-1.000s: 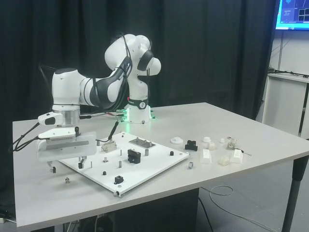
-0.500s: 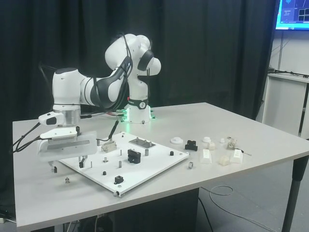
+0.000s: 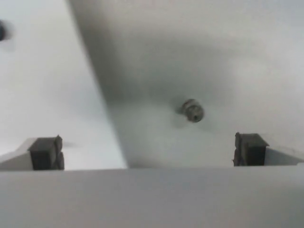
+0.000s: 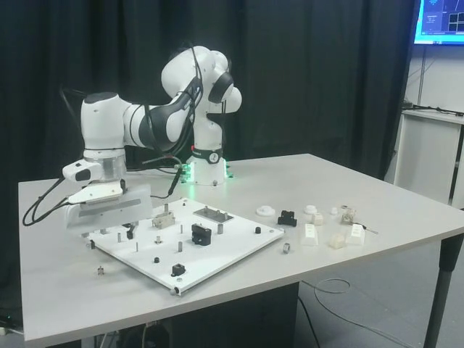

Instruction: Remove round peg 1.

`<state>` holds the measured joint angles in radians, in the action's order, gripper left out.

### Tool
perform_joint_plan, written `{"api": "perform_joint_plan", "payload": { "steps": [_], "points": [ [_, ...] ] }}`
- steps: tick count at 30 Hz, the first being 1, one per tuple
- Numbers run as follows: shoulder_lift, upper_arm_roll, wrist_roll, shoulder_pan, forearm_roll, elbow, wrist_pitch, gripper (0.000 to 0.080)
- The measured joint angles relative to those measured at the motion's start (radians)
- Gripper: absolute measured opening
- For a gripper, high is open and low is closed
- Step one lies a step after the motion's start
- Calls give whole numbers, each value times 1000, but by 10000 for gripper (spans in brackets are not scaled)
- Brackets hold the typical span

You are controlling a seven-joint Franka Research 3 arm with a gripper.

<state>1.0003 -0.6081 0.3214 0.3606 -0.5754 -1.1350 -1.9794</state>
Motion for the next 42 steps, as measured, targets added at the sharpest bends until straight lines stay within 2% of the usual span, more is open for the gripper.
{"api": "perform_joint_plan", "payload": {
  "steps": [7,16,26,35,42],
  "points": [
    [-14,-17,-8,-27,0,-13,50,800],
    [-22,-24,-28,-63,0,-63,51,800],
    [-24,-46,-94,-106,0,-135,2,800],
    [-34,-47,-116,-130,0,-198,-52,800],
    [-57,-47,-118,-148,1,-252,-91,800]
  ]
}}
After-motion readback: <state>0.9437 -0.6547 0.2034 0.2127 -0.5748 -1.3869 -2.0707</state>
